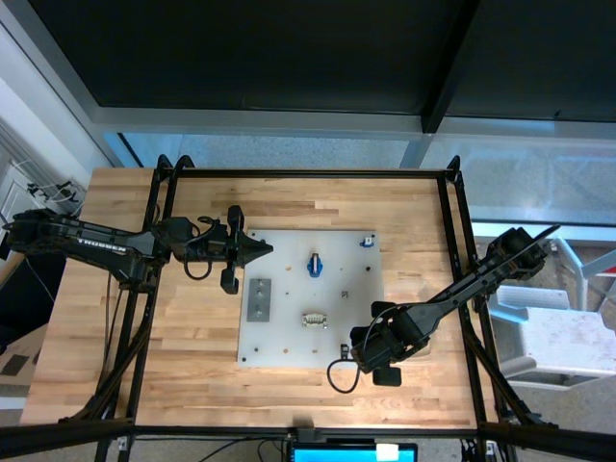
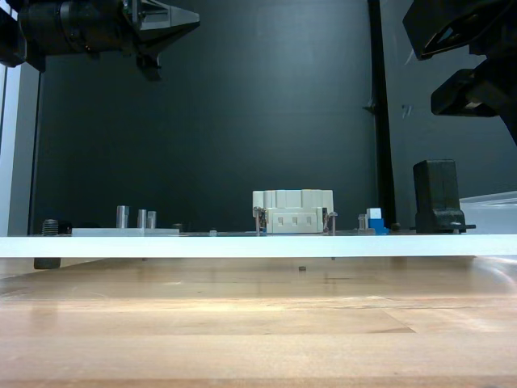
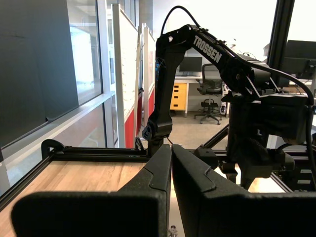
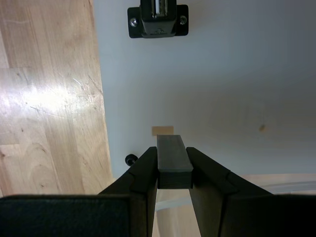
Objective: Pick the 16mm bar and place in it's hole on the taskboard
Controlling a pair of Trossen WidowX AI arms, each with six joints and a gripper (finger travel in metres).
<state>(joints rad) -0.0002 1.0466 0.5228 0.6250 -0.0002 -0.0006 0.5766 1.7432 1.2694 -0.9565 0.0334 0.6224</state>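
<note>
A dark grey bar [image 4: 174, 159] with a square end is held between the fingers of my right gripper [image 4: 173, 170], which is shut on it. The bar hangs clear of the white taskboard [image 4: 237, 89], above its near right part, and points at a small tan rectangle [image 4: 163, 130] on the board. In the high view the right gripper [image 1: 371, 348] hovers over that near right corner. My left gripper [image 1: 267, 248] is shut on nothing, raised high over the board's far left edge [image 2: 191, 16] and pointing right.
On the board [image 1: 289, 332] stand a grey block [image 1: 260, 298] with short pegs [image 2: 122, 217], a beige connector [image 2: 292, 212], a blue part [image 1: 315, 264] and a black mount [image 4: 158, 19]. A black frame [image 1: 308, 174] rings the wooden table [image 1: 192, 375].
</note>
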